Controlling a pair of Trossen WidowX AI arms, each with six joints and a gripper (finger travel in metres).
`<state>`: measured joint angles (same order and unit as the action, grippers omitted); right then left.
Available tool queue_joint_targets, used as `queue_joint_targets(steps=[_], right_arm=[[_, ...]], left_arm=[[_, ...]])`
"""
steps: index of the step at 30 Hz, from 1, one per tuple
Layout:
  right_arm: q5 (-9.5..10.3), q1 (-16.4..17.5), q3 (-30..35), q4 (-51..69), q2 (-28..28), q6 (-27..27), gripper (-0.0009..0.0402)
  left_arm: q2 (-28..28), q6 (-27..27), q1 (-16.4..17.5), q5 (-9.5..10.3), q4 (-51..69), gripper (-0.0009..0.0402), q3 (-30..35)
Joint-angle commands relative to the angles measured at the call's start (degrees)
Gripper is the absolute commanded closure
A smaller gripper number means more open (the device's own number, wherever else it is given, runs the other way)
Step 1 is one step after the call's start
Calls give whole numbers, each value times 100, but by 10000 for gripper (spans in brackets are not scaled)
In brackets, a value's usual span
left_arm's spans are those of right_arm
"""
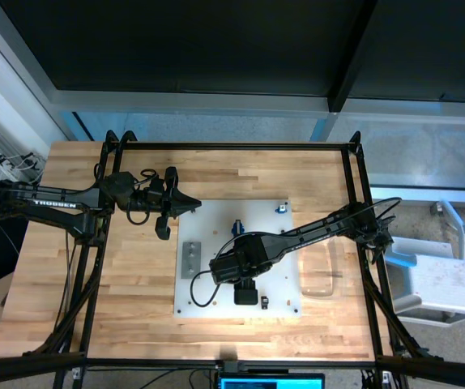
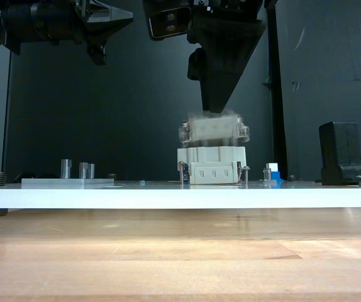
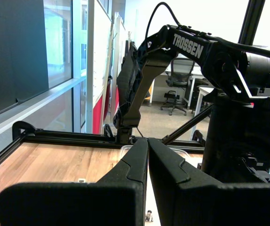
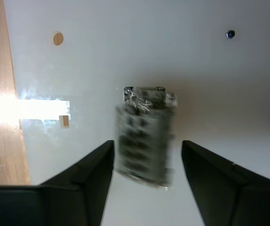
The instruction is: Pick the HAN10E connector and install in the HAN10E hub
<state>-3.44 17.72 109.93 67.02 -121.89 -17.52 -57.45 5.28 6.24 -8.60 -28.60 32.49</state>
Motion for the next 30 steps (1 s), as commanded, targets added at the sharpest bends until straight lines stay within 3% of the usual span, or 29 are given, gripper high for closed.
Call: queue_joint_targets(steps=[1, 10, 30], right_arm=[[0, 2, -4, -4, 9, 0, 134], [-4, 4, -4, -2, 9, 0, 56], [-70, 42, -28, 92, 179, 0, 52]], left_arm=[[0, 0, 0, -2, 0, 393, 2], [0, 0, 0, -2, -2, 393, 2], [0, 0, 2, -2, 0, 393, 2]])
